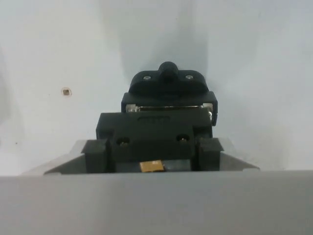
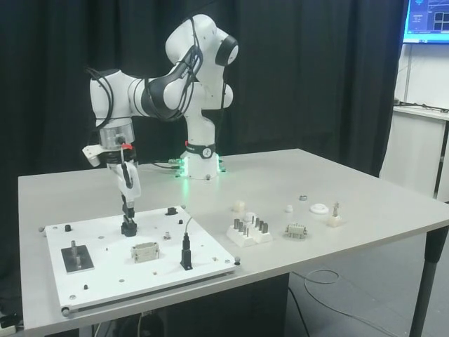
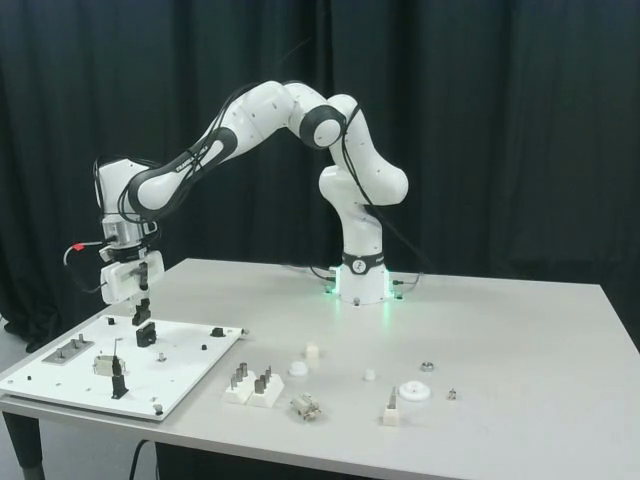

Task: Insert D-SUB.

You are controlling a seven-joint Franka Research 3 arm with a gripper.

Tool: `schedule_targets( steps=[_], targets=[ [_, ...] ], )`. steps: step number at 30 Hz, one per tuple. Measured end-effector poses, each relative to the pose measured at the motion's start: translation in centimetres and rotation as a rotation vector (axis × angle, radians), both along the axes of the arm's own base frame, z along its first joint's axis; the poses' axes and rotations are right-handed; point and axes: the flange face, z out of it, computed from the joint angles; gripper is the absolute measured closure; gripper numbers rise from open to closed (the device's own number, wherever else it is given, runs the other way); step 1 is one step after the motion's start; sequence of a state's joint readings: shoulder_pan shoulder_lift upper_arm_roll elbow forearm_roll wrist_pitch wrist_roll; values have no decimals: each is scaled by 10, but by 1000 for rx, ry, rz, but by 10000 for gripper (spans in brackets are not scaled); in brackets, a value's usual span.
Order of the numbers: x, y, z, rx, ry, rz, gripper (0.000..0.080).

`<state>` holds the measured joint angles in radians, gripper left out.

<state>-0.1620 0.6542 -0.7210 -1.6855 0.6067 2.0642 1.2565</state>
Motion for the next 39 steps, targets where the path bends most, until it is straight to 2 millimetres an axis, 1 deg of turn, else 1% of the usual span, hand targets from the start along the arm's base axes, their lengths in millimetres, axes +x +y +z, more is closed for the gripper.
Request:
schedule_targets(
  steps=[15,39],
  targets=[
    [0,-4,-5,16,5,-6,422],
    [-2,-4,-10,42,13,-44,422]
  ],
)
